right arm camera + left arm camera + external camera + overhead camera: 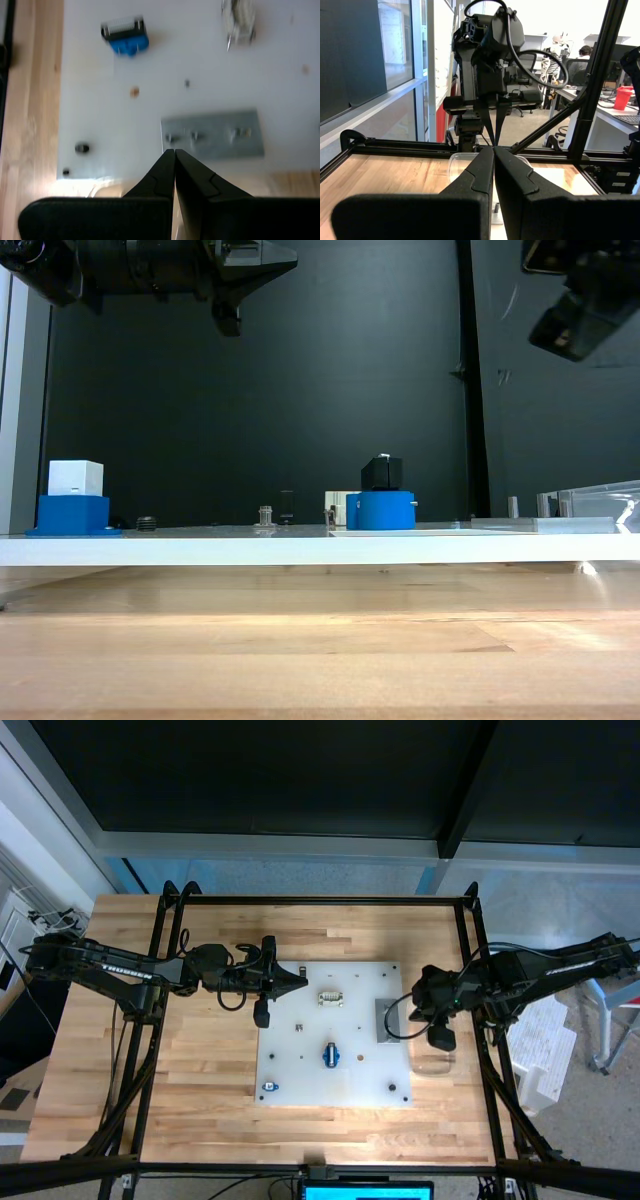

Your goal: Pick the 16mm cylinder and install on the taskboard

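1. While both arms reach in over the bench point(120, 1050), we see neither of them touching anything on it.
2. We log the left hand point(493, 148) as narrow: its fingers are pressed together tip to tip, closed on themselves. It hangs high over the far-left edge of the taskboard point(300, 1065) and points level across it toward the right arm.
3. We log the right hand point(175, 151) the same way, with its fingers closed tip to tip on themselves. It is up in the air over the board's right edge and tilted down. The grey block point(212, 134) is just ahead of its tips, and the clear tray point(435, 1067) is close below.
4. We see the taskboard lying flat mid-bench. The grey block sits at its right side and the blue knob point(331, 1055) is near the middle. A white connector point(330, 997) sits beyond the knob, and a small blue-and-white piece point(268, 1089) is at the near-left corner. The clear tray sits on the bench just off the board's right edge.
5. We cannot tell where the 16mm cylinder is. Small silvery stubs point(196, 135) stand up from the grey block. Another small metal peg point(298, 1027) stands on the board left of the knob (all too small to tell apart).
6. From the low view, we put both hands well above the board's fittings.
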`<state>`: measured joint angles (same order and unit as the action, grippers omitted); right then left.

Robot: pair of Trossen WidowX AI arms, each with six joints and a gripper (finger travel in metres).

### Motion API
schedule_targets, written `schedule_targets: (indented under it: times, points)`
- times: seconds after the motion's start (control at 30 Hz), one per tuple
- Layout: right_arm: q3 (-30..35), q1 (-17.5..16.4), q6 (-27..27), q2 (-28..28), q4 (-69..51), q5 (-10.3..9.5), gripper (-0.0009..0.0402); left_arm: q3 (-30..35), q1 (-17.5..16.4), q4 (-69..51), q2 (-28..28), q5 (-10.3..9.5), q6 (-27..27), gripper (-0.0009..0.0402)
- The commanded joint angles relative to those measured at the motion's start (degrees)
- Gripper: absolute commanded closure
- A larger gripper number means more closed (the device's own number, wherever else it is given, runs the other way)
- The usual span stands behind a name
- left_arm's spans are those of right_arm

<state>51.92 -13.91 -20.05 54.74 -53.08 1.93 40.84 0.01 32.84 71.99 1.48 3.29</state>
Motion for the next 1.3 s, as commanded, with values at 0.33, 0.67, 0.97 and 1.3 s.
schedule_targets:
  times: [0.33,0.67,0.97,1.3]
  points:
    - [-0.02,-3.39,-8.35,0.0,-11.3,-0.02,0.0357,0.02,-0.02,0.0,0.0,0.0,-0.02,0.0393]
    - [-0.02,-4.26,-11.17,0.02,-15.41,-0.15,0.0345,0.02,-0.02,0.0,0.0,0.0,-0.02,0.0393]
    - [-0.02,-4.94,-11.65,0.83,-16.85,0.07,0.0345,0.02,0.0,0.0,0.0,0.0,-0.02,0.0393]
    - [-0.04,-5.16,-11.63,4.57,-16.83,0.72,0.0293,0.02,0.0,0.0,0.0,0.0,0.0,0.0393]
